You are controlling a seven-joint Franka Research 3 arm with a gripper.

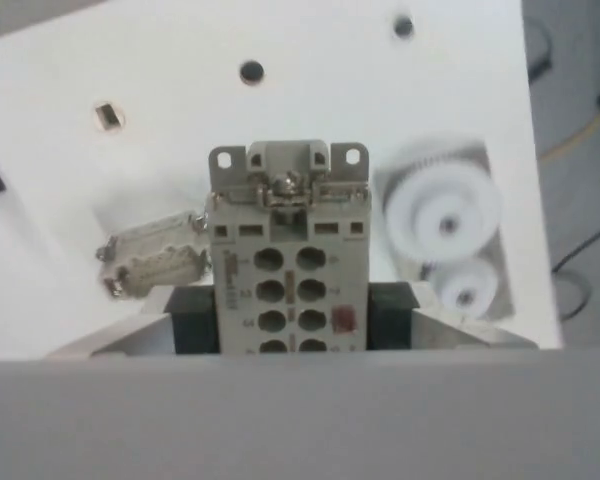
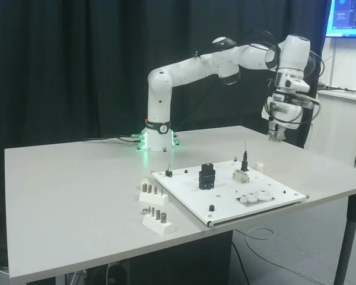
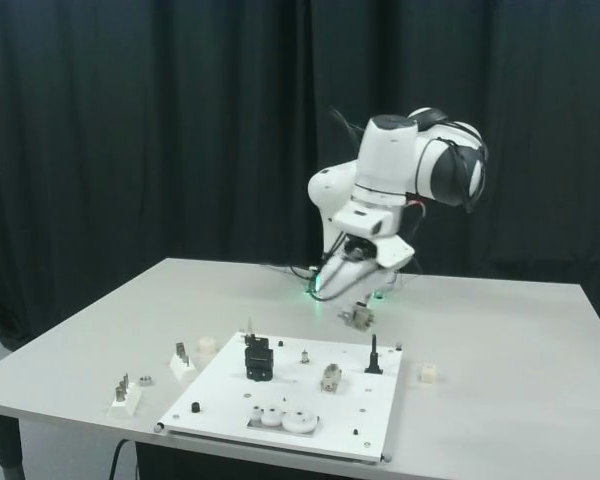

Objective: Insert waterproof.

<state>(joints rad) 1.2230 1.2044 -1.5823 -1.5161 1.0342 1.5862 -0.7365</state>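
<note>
Gripper (image 1: 290, 330) clamping grey multi-hole connector (image 1: 288, 250), upright.

Matt plastic connector (image 1: 288, 270), metal screw (image 1: 288, 184)

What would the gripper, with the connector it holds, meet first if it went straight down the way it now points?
Judging by the wrist view, the gripper, shut on the connector, points down at the white board, near the mating connector beside the gears. It would probably meet that connector or bare board first; depth is unclear.

Black curtains (image 3: 160, 130) behind a grey table (image 2: 71, 196), screen (image 2: 349, 18) beyond.
</note>
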